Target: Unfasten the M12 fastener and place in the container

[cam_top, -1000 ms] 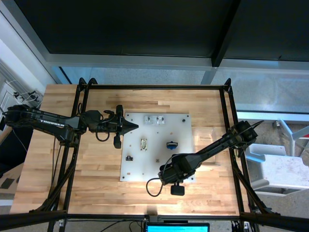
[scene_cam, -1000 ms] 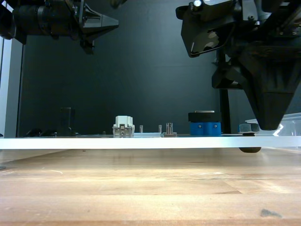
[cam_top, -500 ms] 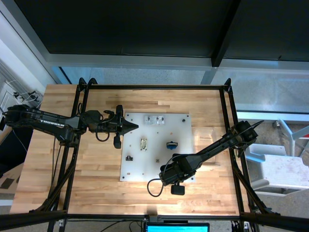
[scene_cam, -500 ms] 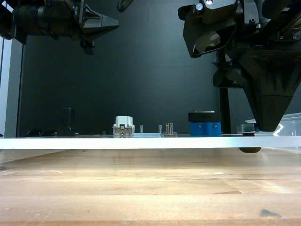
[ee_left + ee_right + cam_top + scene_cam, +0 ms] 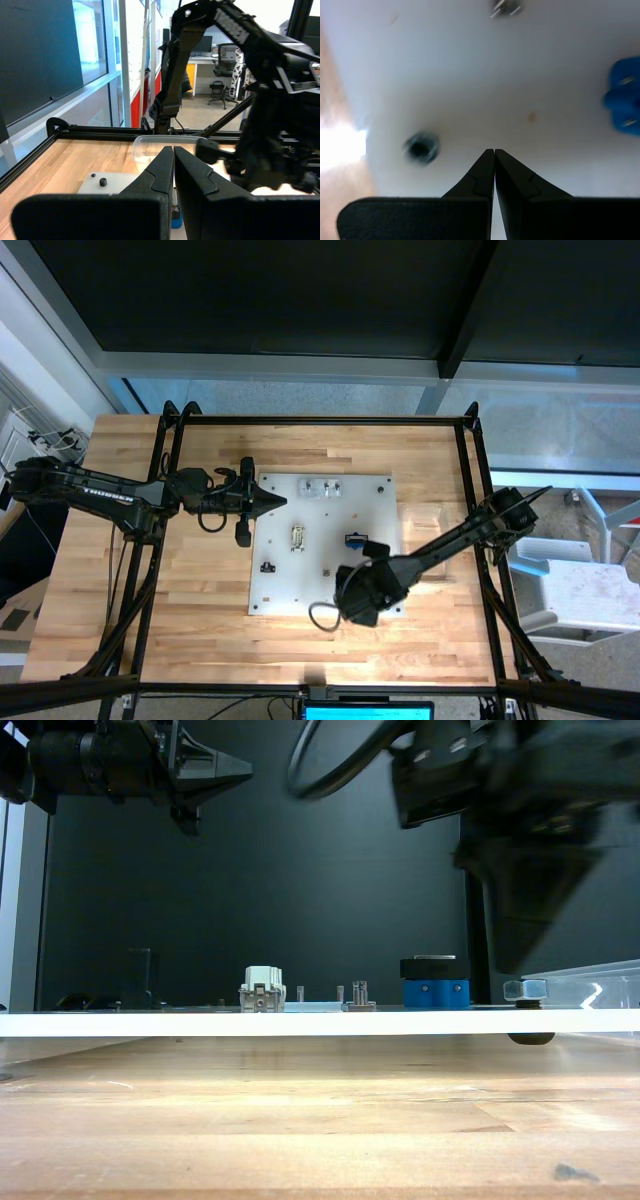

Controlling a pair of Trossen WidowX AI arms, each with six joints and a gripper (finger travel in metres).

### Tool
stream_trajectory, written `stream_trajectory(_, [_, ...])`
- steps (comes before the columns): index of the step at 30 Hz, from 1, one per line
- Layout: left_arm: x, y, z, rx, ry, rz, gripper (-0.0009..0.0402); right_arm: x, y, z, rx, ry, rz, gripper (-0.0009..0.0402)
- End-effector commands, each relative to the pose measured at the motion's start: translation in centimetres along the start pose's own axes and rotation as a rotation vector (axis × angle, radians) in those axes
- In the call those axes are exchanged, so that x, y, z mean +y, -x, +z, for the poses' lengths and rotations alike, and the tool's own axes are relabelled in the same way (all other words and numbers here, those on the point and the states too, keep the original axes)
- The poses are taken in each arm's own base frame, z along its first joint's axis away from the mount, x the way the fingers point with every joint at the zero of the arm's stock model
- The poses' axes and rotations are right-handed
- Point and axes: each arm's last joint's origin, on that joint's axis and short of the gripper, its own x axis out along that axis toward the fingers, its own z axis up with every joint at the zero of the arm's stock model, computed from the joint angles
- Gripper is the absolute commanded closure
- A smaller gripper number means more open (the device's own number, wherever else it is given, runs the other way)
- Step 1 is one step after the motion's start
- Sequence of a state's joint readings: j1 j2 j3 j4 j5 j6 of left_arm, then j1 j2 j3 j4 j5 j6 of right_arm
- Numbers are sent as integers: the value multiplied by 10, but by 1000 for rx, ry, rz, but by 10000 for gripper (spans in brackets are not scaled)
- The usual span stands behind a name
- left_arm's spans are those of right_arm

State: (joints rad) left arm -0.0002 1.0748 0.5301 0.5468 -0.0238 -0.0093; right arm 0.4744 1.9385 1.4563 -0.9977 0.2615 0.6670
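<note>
The M12 fastener [image 5: 526,990], a small silver nut, sits on its stud near the white board's [image 5: 200,1020] near right edge. In the right wrist view the nut [image 5: 421,147] shows a dark centre and lies off to one side of my fingertips. My right gripper [image 5: 510,960] hangs just above the nut, shut with nothing between its fingers [image 5: 485,170]. In the high view my right arm [image 5: 362,590] hides the nut. The clear container [image 5: 432,528] stands right of the board, with nothing showing in it. My left gripper [image 5: 277,502] is shut and parked at the board's far left edge.
A blue-and-black part [image 5: 435,982], a white connector block [image 5: 262,990] and a short silver post [image 5: 360,992] stand on the board. A black post [image 5: 103,182] stands at the far right corner. The black frame [image 5: 320,421] surrounds the table.
My right gripper has lifted off the nut, shifted left and turned at the wrist. The nut has stayed on its stud. The left arm has not moved.
</note>
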Motion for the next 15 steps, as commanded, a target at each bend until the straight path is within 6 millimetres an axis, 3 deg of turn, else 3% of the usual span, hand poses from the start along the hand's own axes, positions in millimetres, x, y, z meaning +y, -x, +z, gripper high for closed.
stream_trajectory(1, [0, 0, 0, -3, 0, -1, 393, -1, 3, 0, 12, -7, 30, 393])
stream_trajectory(11, [0, 0, 0, 3, 0, 0, 393, 11, 17, 8, 98, 82, 319, 393])
stream_trajectory(15, [0, 0, 0, 3, 0, -1, 393, 13, 13, 8, 92, 140, 329, 393])
